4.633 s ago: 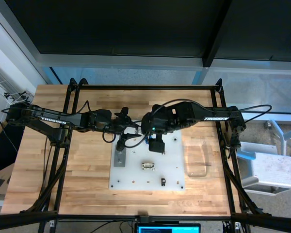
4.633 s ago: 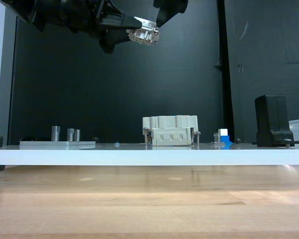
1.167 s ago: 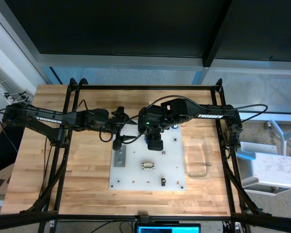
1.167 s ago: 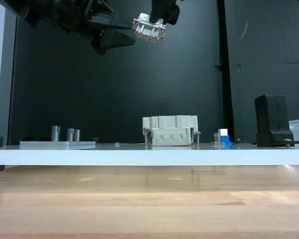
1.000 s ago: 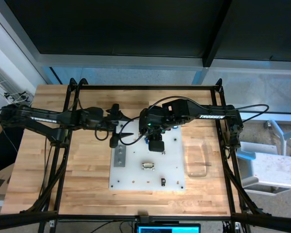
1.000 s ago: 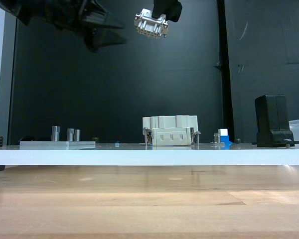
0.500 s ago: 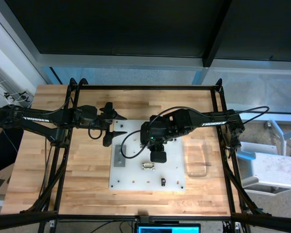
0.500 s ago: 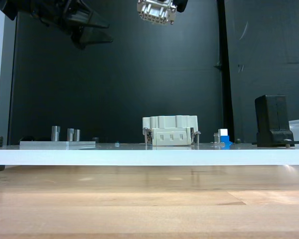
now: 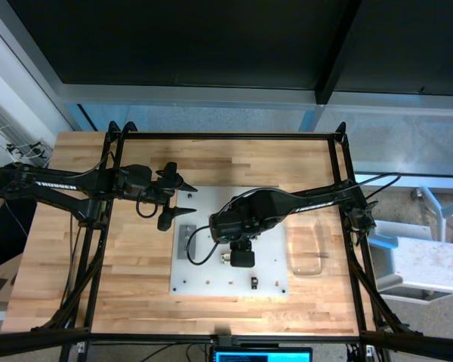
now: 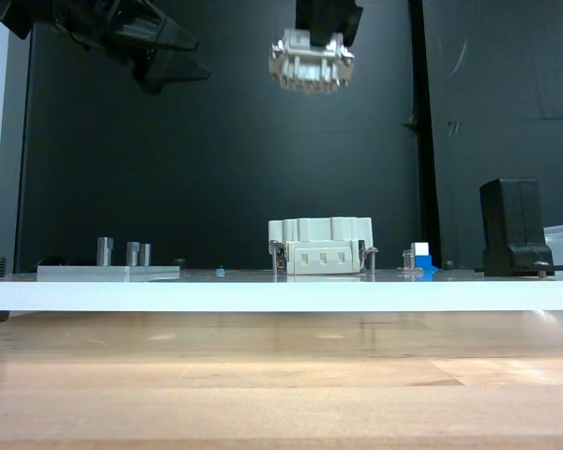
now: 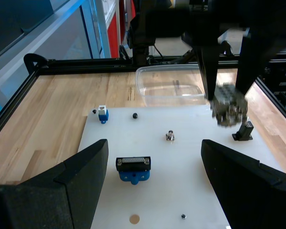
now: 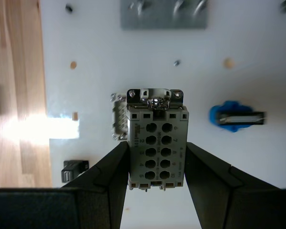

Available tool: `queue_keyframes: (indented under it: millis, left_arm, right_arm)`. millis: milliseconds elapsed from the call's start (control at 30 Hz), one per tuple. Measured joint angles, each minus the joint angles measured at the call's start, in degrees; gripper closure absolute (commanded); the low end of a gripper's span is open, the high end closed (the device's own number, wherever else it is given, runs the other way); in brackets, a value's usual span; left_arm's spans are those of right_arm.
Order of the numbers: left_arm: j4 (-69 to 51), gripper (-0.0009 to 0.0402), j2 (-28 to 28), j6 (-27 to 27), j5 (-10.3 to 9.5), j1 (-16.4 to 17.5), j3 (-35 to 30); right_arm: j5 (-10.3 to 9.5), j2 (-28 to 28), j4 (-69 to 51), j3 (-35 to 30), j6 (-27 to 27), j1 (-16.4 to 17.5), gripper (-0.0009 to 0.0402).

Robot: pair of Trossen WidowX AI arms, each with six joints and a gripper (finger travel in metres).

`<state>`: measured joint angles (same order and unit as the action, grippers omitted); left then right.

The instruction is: Pick the HAN10E connector and install in the HAN10E hub

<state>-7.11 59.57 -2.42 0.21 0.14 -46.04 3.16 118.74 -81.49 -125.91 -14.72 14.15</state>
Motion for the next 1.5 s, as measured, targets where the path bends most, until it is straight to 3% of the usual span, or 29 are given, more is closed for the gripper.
queue_keyframes:
  millis: [533, 567, 700, 767, 1500]
  left_arm:
    - [0.0, 0.0122, 0.0, 0.1, -0.39, 0.0, 0.0]
    - [0.1, 0.0122, 0.0, 0.8, -1.51, 0.0, 0.0]
    - [0.1, 0.0122, 0.0, 3.6, -12.13, 0.1, 0.0]
    - [0.1, 0.0122, 0.0, 3.6, -14.8, 0.1, 0.0]
    - [0.0, 0.0122, 0.1, 3.6, -14.84, 0.1, -0.1]
  right_arm:
    - [-0.24, 6.4, 0.5, 0.0, -1.0, 1.8, 0.0326]
    - [-0.22, 6.5, 0.9, 0.0, -1.0, 1.9, 0.0326]
    - [-0.2, 6.5, 2.7, 0.9, -0.5, 2.4, 0.0326]
    - [-0.2, 6.5, 2.6, 0.9, -0.5, 2.5, 0.0326]
    - [1.05, 6.5, 9.0, 9.8, -2.1, 4.0, 0.0326]
